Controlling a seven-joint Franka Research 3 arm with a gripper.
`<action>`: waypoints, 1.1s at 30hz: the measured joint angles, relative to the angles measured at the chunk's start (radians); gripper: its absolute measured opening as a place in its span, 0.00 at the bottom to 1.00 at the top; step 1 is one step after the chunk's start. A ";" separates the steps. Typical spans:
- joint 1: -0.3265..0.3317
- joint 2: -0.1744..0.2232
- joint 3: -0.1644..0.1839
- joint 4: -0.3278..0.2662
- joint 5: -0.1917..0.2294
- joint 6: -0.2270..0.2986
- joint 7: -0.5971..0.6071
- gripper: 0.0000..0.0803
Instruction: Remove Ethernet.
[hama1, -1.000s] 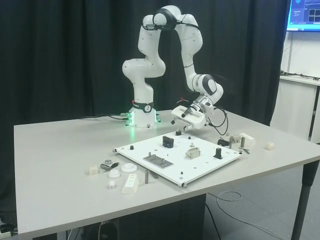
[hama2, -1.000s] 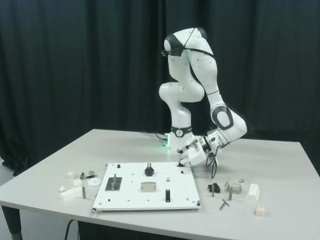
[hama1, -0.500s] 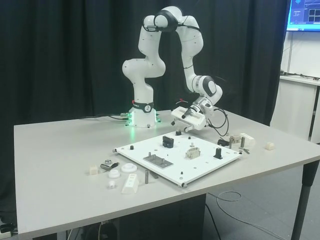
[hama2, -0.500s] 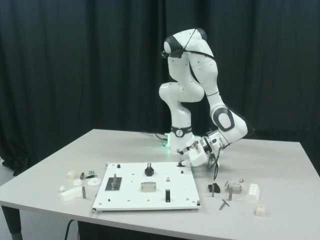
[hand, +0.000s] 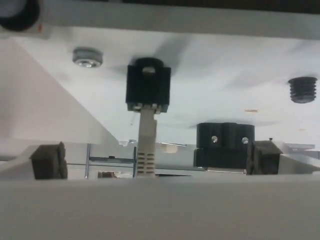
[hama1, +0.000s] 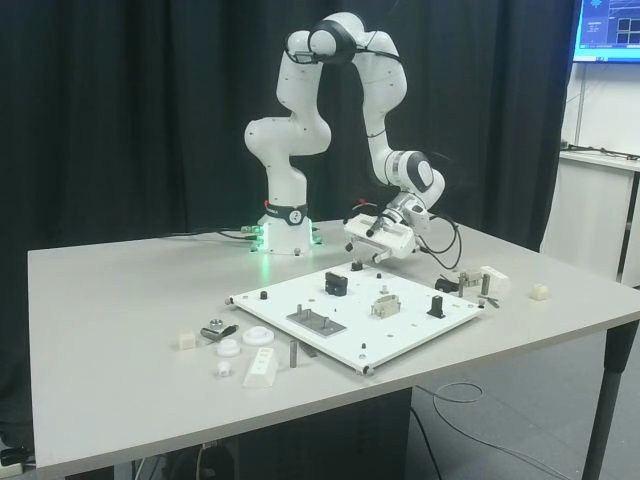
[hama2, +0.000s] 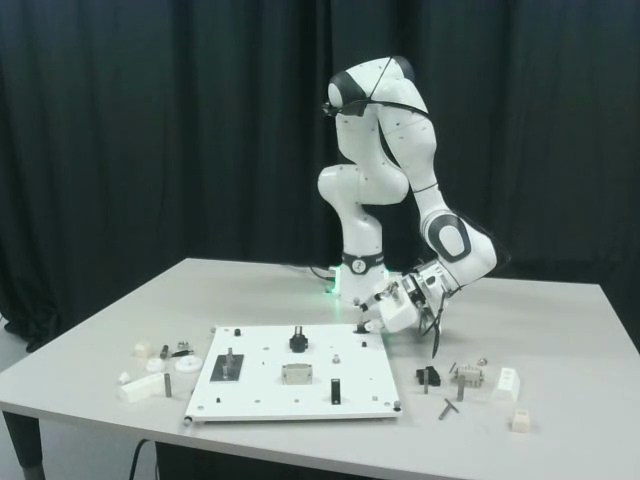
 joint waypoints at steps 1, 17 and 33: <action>0.000 0.000 0.000 0.000 -0.002 0.001 0.002 1.00; -0.006 0.008 -0.010 0.003 -0.031 0.022 0.032 1.00; -0.018 0.010 -0.029 0.006 -0.057 0.040 0.037 1.00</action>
